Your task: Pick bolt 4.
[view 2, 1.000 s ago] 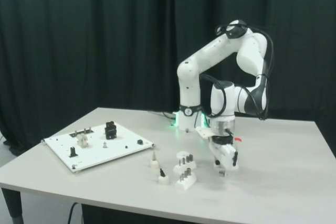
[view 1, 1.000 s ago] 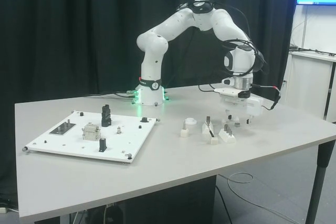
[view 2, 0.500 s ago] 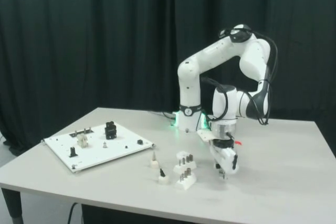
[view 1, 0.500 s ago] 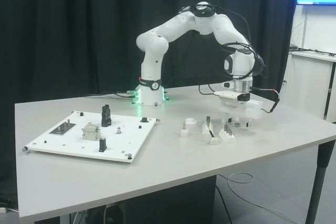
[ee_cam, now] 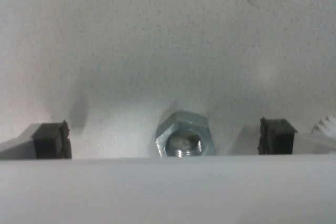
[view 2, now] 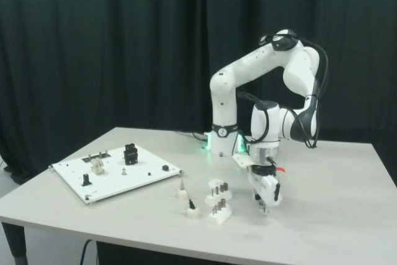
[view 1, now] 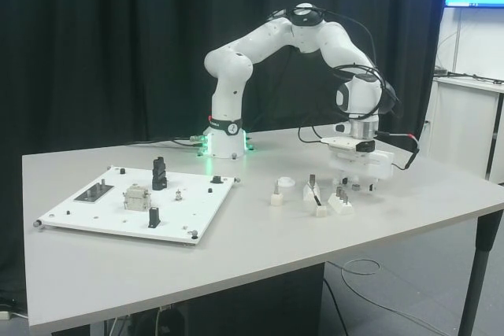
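In the wrist view a grey metal hex nut (ee_cam: 182, 139) with a threaded hole lies on the grey table. My gripper (ee_cam: 164, 139) is open, and its black fingertips (ee_cam: 51, 141) stand apart on either side of the nut without touching it. In the room views the gripper (view 1: 356, 186) (view 2: 263, 205) hangs low over the table, just beyond the white holders (view 1: 340, 202) (view 2: 218, 210) that carry upright bolts. I cannot tell which one is bolt 4.
A white board (view 1: 134, 204) (view 2: 111, 175) with black and grey fittings lies on the left part of the table. Small white stands (view 1: 276, 195) (view 2: 182, 192) with single pins sit between the board and the bolt holders. The arm's base (view 1: 224, 141) glows green at the back.
Between one second and half a second ago the gripper dropped lower toward the table and turned slightly. Since then it has hardly moved.
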{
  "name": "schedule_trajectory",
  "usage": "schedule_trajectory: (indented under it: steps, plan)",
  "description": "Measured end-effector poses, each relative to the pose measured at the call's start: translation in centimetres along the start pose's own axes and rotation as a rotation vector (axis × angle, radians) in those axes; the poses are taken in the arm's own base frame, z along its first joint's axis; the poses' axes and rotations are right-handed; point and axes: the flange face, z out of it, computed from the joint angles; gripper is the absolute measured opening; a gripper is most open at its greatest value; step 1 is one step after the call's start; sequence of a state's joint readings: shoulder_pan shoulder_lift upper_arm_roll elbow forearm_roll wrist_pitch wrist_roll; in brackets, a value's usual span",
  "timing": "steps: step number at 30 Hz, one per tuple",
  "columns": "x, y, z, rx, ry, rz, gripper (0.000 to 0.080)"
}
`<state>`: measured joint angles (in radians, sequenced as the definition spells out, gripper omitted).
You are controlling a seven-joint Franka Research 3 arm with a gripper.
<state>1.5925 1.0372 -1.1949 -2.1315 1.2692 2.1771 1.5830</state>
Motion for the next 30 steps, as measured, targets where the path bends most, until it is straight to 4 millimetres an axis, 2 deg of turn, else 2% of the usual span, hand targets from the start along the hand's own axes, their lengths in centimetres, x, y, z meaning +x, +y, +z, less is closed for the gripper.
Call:
schedule_trajectory:
  steps: [13, 14, 22, 23, 28, 29, 30]
  plan:
    - [0.03, 0.10, 0.50, 0.002, -0.005, 0.010, 0.0800]
    - [0.05, 0.10, 0.56, 0.003, -0.005, 0.011, 0.0686]
    - [0.09, 0.18, 0.95, 0.009, -0.004, 0.017, 0.0686]
    - [0.08, 0.20, 0.96, 0.010, -0.003, 0.017, 0.0364]
    - [0.01, 0.23, 0.86, 0.012, -0.003, 0.015, 0.0364]
    - [0.01, 0.22, 0.82, 0.013, -0.003, 0.015, 0.0227]
    - [0.01, 0.20, 0.77, 0.014, -0.003, 0.015, 0.0227]
